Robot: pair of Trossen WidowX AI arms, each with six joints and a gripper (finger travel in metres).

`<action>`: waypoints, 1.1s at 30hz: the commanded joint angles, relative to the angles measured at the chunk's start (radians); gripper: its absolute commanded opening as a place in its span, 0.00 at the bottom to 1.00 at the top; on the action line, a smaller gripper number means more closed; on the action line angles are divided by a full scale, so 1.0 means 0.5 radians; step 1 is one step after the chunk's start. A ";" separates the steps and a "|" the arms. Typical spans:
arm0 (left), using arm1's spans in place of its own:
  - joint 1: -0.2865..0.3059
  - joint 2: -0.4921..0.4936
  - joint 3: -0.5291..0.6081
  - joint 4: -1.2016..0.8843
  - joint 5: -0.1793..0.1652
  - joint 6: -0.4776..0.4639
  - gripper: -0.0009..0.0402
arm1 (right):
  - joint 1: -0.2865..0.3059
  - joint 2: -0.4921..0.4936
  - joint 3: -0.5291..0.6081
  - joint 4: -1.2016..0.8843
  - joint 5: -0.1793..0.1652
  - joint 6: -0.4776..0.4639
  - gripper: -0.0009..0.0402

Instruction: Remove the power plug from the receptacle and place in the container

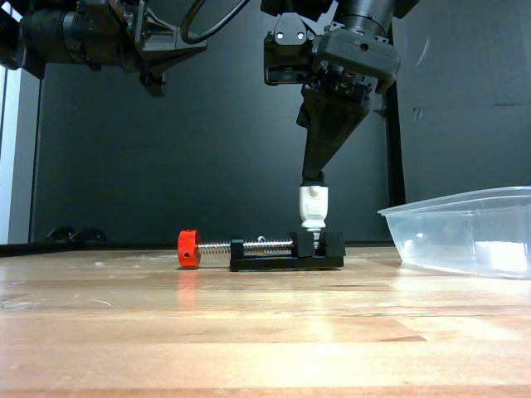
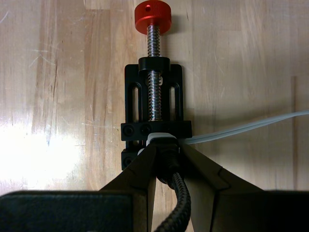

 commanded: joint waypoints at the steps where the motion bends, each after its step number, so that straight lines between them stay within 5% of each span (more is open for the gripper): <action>1: 0.000 0.001 0.000 0.001 0.001 0.000 0.02 | -0.001 0.000 0.000 -0.001 0.008 0.003 0.03; 33: 0.000 0.001 0.000 0.001 0.000 0.000 0.02 | -0.002 -0.120 0.021 -0.059 -0.010 0.018 0.02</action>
